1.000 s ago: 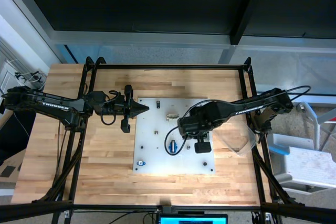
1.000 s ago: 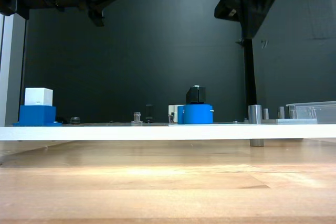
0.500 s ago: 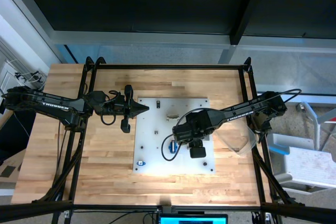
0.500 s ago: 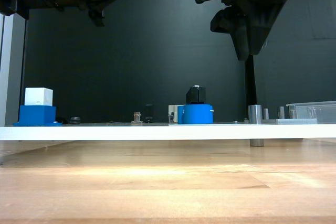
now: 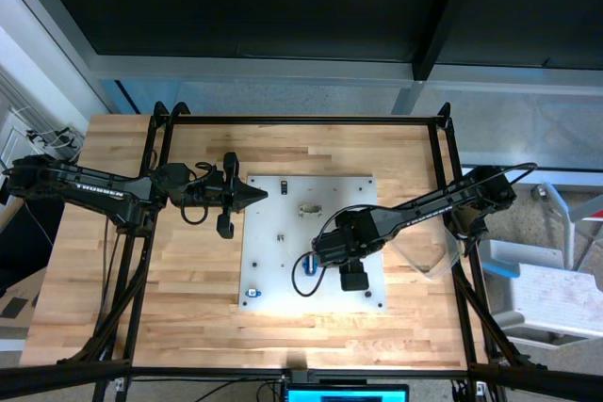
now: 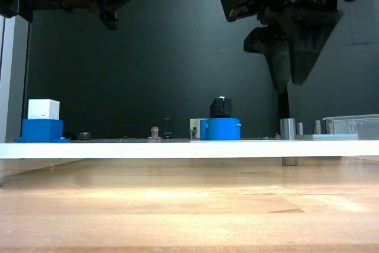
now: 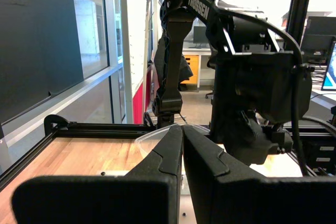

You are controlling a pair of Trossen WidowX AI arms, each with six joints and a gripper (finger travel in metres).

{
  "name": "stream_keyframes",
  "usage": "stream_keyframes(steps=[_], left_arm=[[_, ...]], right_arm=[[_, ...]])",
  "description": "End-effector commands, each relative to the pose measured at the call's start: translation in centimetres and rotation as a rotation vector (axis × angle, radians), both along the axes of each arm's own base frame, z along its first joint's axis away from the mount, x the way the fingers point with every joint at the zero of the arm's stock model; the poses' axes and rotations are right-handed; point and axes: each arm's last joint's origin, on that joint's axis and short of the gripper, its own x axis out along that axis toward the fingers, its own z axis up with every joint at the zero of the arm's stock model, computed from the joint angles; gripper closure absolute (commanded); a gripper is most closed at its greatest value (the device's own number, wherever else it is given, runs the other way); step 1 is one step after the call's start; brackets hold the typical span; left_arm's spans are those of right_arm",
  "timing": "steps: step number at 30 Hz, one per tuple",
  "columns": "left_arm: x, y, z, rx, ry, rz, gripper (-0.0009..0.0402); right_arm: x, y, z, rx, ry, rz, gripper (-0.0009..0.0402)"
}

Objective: Pick the 16mm cylinder and place it in the container

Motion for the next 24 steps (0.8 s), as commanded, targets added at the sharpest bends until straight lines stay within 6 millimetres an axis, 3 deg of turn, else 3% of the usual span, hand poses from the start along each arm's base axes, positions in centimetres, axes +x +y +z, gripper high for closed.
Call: stream_keyframes(steps=[1,24], left_arm=[[0.0,0.0,0.0,0.000,0.000,0.000,0.0393],[0.0,0.0,0.0,0.000,0.000,0.000,0.0393]], right_arm=[[0.0,0.2,-0.4,0.003,-0.007,-0.007,0.0200],[1.6,1.0,-3.7,-0.016,0.018,0.003,0.0201]])
